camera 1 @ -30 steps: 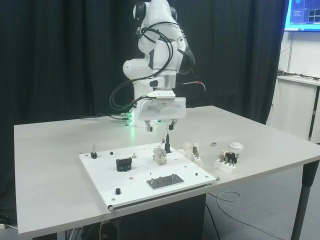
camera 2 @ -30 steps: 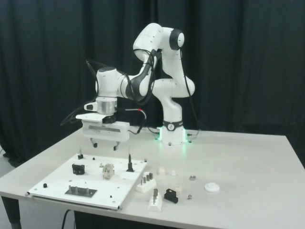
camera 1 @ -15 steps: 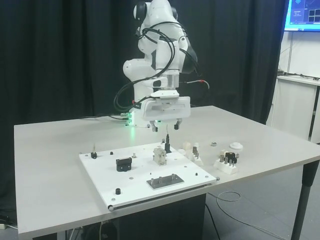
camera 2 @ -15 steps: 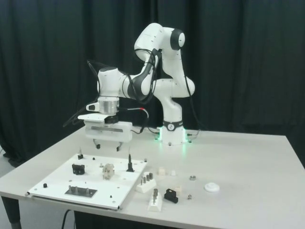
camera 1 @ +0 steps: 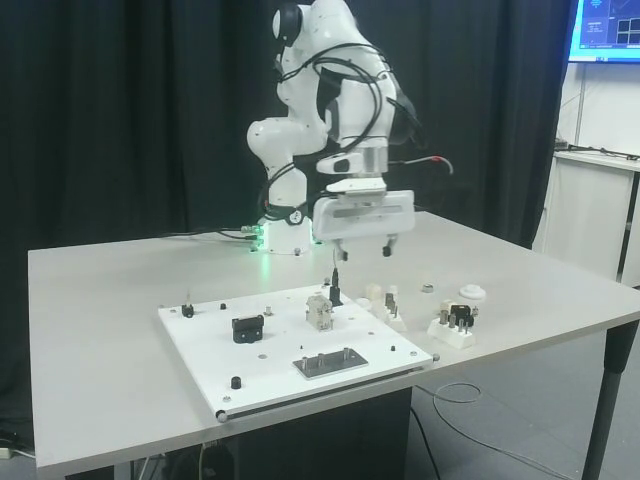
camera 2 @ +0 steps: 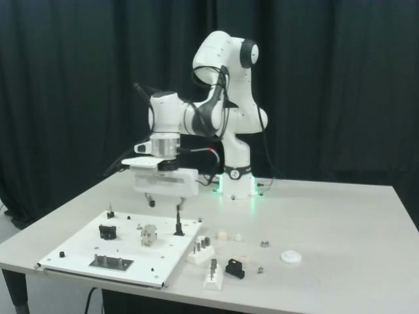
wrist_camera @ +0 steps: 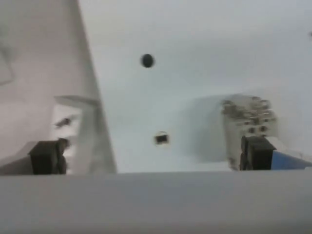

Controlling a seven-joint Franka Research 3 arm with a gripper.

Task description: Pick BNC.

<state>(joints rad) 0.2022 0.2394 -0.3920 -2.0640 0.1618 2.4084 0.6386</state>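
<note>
The BNC, a small black upright plug with a thin pin on top point(camera 1: 337, 289), stands on the flat white board point(camera 1: 200, 335). It is near the board's far edge, on the side where the loose parts lie. Nothing is holding it yet. A small grey metal block point(camera 1: 318, 309) sits just beside it on the board, so there is not much room on that side. The white arm's tool point(camera 1: 365, 251) hangs in the air above the plug and a little off to one side. Its two fingers are spread apart and there is nothing between them. I think the job is at the reaching step, with the pick not yet begun. Next, the tool likely has to line up right over the plug, with one finger on each side. Then it would come straight down and squeeze the plug's thicker lower part, not the thin pin. It should keep away from the metal block on the way down. Past the board's edge, small white holders with pins point(camera 1: 452, 328) stand on the grey bench point(camera 1: 90, 290), near the plug but not touching it. The air above the plug is open, so lifting straight up looks safest.
</note>
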